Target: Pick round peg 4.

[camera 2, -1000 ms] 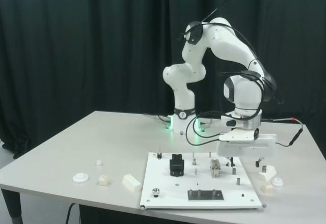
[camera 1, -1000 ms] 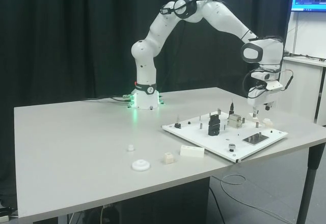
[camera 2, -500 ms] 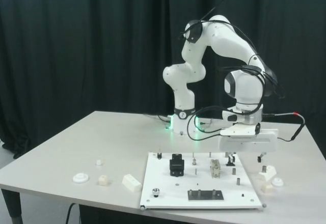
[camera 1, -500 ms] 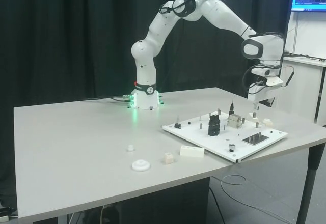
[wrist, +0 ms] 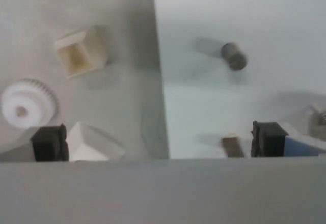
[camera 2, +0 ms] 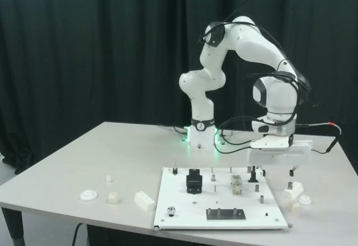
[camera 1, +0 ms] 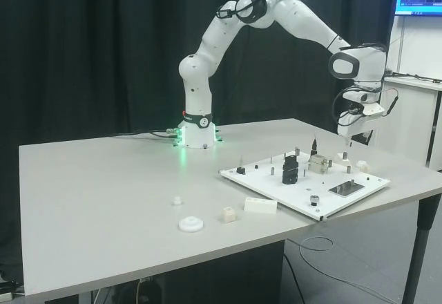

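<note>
Jaws: released and spread wide, one black pad (wrist: pixel 48 142) over the grey worktop (camera 2: pixel 112 151) and the other over the white board (camera 2: pixel 184 212). Nothing is between them, and they hang above the board's 3 o'clock edge as the second room view shows it.
Under the jaws: a white wedge (wrist: pixel 94 143) sits just beside the worktop-side pad, and a short stub peg (wrist: pixel 232 145) stands just beside the board-side pad.
Round peg 4: most likely the grey round peg (wrist: pixel 234 57) standing free on the board near that edge, though no marking confirms which peg is number 4. In the second room view it (camera 2: pixel 262 199) lies at about 6 to 7 o'clock from the jaws and lower.
Long axis: upright, so the wrist view sees it nearly end-on.
Coming move, judged: shift toward 6 o'clock to centre on the peg, then descend.
Off the board: a white gear (wrist: pixel 28 104) and a hollow cube (wrist: pixel 81 51) lie on the worktop past the edge, apart from each other.
Far side: loose white parts (camera 2: pixel 144 200) lie around 9 o'clock of the board.
Room: the white arm (camera 2: pixel 246 39), a green glow at its base (camera 2: pixel 184 141) and a black curtain (camera 2: pixel 84 45) behind.
</note>
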### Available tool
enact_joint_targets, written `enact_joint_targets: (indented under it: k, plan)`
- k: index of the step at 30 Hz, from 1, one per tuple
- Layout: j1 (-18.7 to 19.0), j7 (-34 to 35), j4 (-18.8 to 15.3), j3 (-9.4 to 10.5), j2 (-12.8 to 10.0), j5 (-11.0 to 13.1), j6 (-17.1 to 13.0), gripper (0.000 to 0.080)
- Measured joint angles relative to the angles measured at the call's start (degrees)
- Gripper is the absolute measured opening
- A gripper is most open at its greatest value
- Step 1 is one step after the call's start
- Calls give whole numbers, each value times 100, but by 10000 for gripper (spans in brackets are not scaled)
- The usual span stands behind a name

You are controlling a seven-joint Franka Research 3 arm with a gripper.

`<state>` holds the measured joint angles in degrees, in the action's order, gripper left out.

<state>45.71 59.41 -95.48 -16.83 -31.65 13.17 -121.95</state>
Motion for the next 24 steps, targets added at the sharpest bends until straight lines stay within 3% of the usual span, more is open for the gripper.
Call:
enact_joint_targets:
  k: [12,24]
  plan:
    - [323,1223,-139,96,-38,6,-14,800]
    - [693,1762,-451,96,-71,5,-254,800]
